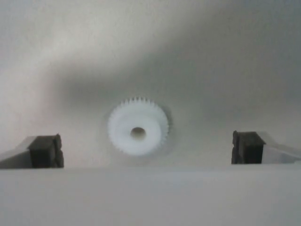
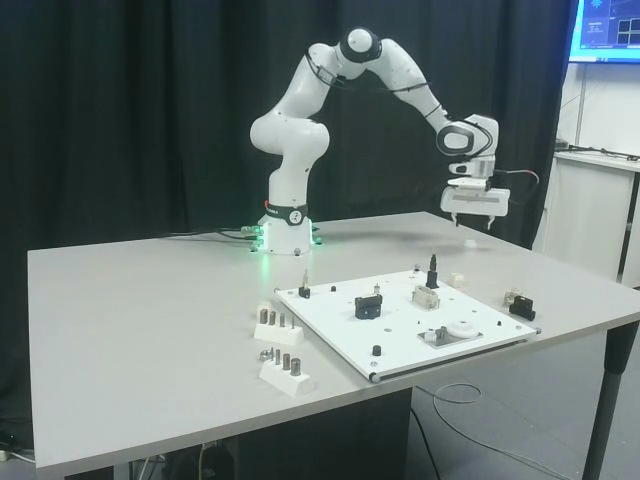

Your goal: Pick medium gear.

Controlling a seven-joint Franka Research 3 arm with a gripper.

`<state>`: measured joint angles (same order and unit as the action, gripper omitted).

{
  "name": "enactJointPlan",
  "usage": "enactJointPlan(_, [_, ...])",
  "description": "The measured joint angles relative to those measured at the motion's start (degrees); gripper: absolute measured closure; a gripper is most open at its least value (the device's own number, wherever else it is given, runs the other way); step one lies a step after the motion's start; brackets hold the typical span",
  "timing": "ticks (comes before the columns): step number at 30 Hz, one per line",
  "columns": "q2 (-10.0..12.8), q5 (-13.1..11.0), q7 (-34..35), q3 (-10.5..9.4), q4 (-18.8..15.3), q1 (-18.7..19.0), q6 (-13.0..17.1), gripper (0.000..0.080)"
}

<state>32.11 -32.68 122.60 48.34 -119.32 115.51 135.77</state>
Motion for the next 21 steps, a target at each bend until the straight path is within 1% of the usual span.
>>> enactJointPlan(8, [1.71, -1.57, 0.02, -0.62, 0.0, -0.02, 2.23, 0.0003])
enactJointPlan(14, [2.65, -2.75, 0.03, -0.83, 0.03, -0.02, 3.18, 0.0003])
enactJointPlan(21, [3.4, -3.1, 0.03, -1.19, 0.11, -0.03, 4.25, 0.0003])
